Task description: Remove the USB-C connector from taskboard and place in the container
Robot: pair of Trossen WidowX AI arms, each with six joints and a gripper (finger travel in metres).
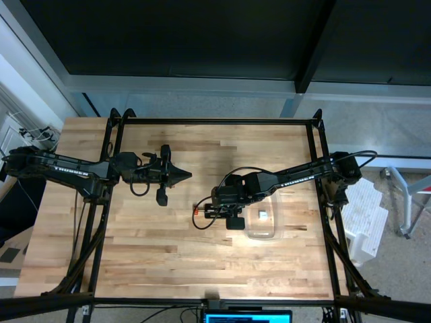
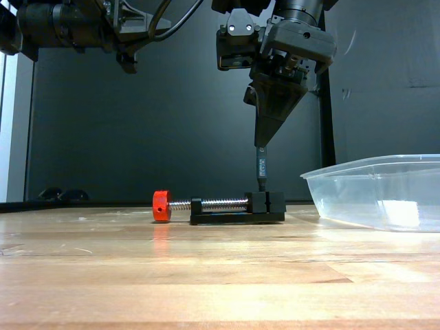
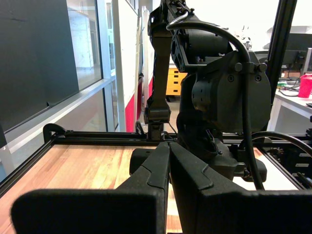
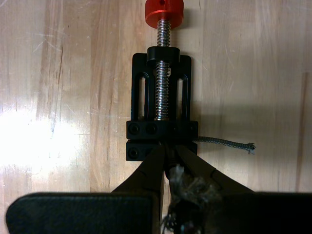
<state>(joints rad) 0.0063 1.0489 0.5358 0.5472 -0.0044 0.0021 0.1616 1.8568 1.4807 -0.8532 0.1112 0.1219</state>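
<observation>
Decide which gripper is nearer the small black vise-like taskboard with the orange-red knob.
Right. The right gripper hangs directly above the taskboard, shut on the thin dark USB-C connector upright there. The left gripper, shut, is raised well off to its left.

Your right tool (image 2: 261, 144) hides the USB-C connector's (image 2: 261, 168) top; the left tool (image 3: 169, 146), hovering left of the taskboard (image 2: 237, 207), screens the bench (image 3: 87, 165).
</observation>
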